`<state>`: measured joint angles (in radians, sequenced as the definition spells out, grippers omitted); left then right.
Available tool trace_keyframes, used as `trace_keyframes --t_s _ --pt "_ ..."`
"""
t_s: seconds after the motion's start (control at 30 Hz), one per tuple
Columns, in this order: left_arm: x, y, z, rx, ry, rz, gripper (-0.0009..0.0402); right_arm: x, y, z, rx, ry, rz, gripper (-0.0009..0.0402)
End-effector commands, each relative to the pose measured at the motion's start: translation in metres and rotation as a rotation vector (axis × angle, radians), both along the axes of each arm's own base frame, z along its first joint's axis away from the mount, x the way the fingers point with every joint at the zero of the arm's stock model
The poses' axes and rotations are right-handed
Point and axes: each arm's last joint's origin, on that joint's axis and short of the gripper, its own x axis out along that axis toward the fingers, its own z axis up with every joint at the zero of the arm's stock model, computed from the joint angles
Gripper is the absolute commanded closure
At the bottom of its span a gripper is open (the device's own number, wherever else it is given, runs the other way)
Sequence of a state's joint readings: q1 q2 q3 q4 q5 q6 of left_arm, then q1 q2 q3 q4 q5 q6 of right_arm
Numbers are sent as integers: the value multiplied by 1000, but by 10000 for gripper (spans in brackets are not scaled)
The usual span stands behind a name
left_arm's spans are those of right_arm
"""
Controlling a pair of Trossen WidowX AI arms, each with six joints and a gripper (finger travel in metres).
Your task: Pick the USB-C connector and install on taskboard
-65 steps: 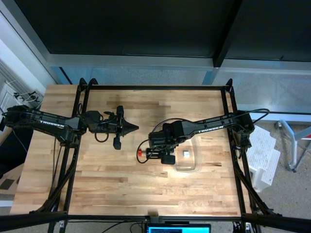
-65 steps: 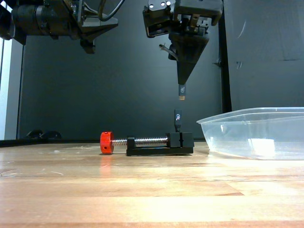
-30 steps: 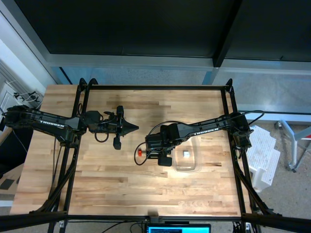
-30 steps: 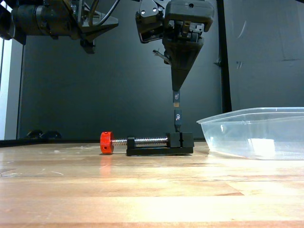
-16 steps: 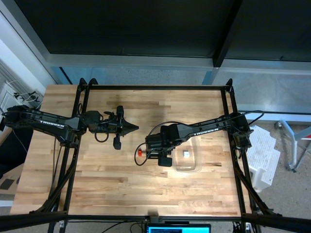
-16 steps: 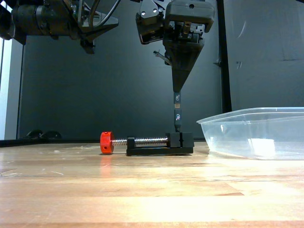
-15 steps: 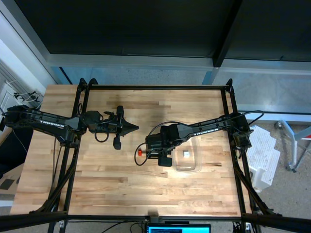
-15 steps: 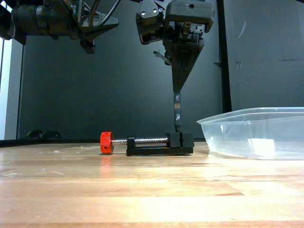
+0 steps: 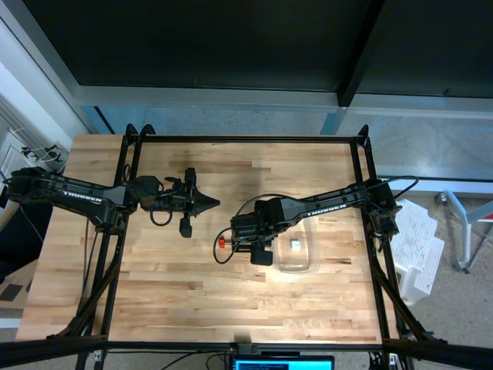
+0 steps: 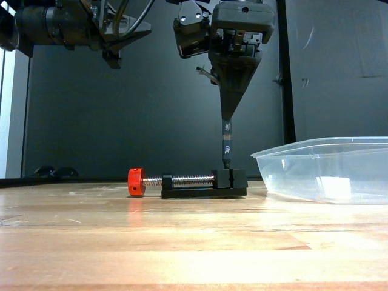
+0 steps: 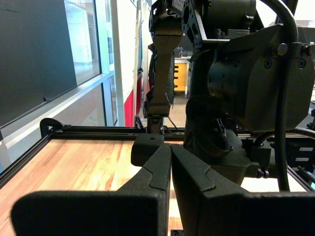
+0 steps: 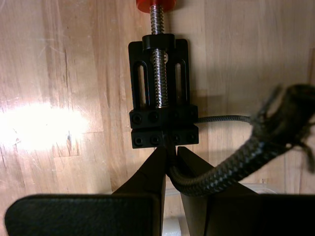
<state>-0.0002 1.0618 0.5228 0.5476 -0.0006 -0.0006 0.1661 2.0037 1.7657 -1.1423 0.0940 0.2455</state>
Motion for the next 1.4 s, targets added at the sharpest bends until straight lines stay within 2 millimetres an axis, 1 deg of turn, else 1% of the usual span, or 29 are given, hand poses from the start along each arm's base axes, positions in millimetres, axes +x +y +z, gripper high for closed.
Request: trace_keyframes --t_s 0.03,1.1,1.4 --pt "0 0 0 0 0 0 393 0 0 0 -1 1 0 394" --pt "0 0 0 0 0 0 393 0 -1 -3 -15 4 14 393" --pt "0 0 0 0 0 0 393 0 -2 -10 -14 2 14 393"
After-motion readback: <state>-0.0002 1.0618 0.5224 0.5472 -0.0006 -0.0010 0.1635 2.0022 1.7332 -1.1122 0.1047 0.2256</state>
